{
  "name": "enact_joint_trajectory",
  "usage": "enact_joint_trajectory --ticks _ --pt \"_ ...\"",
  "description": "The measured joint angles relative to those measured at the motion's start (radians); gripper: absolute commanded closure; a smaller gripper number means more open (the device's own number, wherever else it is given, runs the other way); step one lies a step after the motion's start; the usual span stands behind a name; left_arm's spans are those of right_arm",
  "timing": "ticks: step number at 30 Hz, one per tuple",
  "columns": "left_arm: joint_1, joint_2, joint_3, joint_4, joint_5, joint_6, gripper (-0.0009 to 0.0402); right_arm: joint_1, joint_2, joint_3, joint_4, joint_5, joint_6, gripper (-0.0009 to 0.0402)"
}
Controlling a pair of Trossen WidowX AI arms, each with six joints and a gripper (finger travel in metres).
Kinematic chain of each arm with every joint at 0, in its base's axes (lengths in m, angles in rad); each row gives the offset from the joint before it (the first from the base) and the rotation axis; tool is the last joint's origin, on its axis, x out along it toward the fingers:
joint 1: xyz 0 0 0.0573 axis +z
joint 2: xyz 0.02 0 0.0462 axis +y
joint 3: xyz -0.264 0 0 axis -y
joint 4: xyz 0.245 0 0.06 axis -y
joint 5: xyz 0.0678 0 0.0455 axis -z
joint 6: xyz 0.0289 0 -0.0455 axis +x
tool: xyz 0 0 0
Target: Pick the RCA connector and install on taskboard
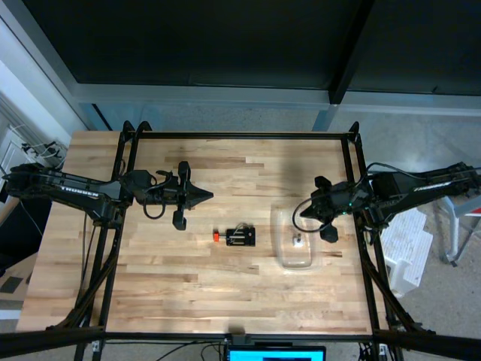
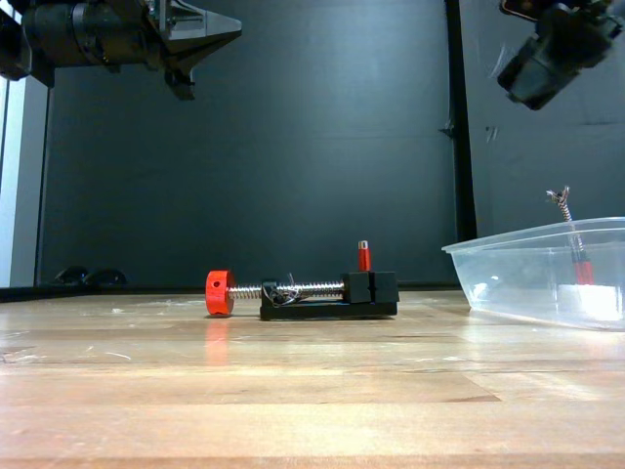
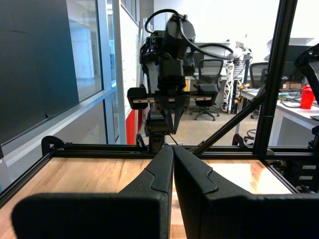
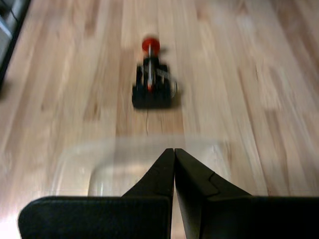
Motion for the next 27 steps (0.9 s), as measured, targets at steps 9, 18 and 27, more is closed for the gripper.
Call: enact_joint_trajectory --ticks 9,18,27 --pt "0.000 0.000 0.000 0.000 0.000 0.000 0.0393 0.074 0.010 0.028 -0.146 -0.007 0.063 0.0393" --pt "0.000 0.000 0.000 0.000 0.000 0.000 0.0393 0.092 0.022 0.031 -0.213 -0.009 0.082 0.0346" --pt "0.000 0.000 0.000 0.000 0.000 0.000 0.0393 0.098 0.119 0.031 -0.224 -0.011 0.088 0.0247"
